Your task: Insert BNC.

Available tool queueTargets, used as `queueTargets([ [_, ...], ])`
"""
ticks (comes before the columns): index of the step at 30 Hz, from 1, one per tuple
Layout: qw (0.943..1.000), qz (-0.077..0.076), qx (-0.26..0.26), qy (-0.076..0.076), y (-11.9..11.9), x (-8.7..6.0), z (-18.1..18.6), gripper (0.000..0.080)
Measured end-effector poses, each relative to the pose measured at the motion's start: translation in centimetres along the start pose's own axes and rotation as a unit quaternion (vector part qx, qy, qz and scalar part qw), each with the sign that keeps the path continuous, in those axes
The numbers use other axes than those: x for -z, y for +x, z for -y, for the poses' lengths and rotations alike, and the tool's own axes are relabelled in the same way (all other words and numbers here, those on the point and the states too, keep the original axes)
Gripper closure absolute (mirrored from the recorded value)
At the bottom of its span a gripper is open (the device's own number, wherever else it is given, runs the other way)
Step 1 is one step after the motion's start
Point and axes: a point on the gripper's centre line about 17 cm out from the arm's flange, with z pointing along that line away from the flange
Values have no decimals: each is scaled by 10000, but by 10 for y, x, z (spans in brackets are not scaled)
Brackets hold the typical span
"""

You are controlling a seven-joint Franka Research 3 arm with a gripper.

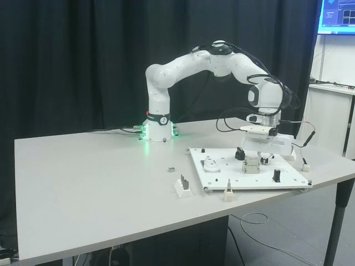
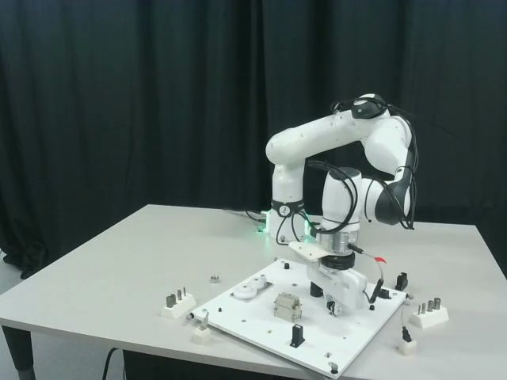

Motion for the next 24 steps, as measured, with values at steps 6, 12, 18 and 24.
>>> queueTargets([
  [6,10000,-46,16,12,0,0,0,681],
  [12,10000,-56,26,-7,1,-1,-3,681],
  [18,9999,-89,121,12,5,3,-2,215],
  [24,9997,-133,202,59,10,11,0,54],
])
